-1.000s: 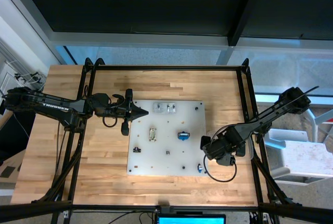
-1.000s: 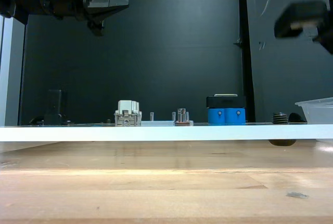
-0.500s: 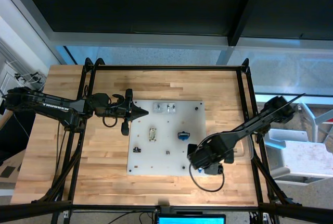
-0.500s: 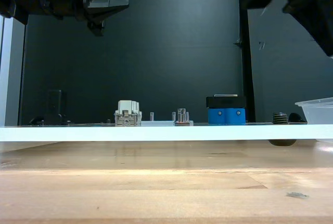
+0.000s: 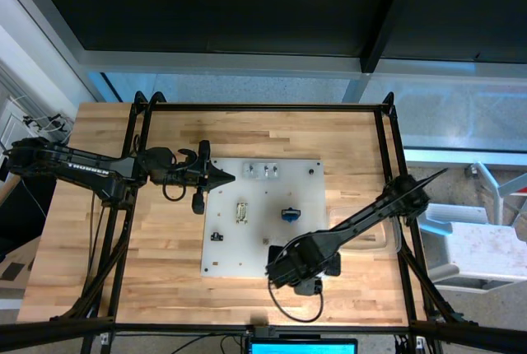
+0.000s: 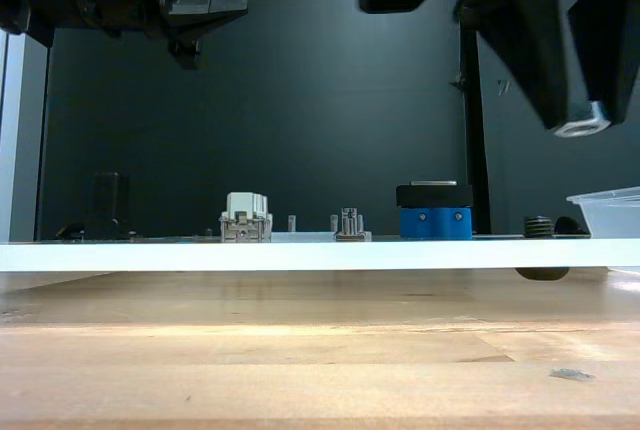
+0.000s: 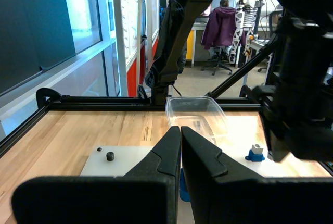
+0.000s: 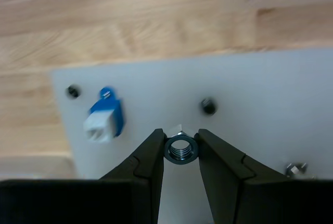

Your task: Pick the M12 fastener and fasten on the M12 threads

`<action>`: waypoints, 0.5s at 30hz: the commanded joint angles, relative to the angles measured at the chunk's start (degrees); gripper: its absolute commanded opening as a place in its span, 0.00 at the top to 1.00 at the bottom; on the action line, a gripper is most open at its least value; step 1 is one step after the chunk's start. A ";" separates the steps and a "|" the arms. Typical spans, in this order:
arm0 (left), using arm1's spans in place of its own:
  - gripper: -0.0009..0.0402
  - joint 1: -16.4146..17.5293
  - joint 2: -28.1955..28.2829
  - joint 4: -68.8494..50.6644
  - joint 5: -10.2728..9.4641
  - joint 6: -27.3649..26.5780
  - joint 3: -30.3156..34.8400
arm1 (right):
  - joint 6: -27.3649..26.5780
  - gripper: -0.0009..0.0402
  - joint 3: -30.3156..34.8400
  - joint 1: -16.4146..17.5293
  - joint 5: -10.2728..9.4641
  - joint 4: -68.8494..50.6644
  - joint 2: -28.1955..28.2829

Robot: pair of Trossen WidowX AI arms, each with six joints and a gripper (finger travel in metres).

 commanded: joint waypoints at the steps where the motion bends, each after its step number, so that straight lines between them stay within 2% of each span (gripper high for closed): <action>1: 0.98 0.02 0.00 0.00 0.00 0.02 0.00 | 0.07 0.91 3.65 0.00 0.02 -0.33 3.06; 7: 0.98 0.00 0.00 0.00 0.02 0.02 0.00 | 0.07 0.91 7.37 -0.26 0.11 -1.27 7.21; 15: 0.98 0.00 0.00 0.00 0.02 0.02 0.00 | 0.11 0.91 6.99 -1.27 0.07 -1.07 7.45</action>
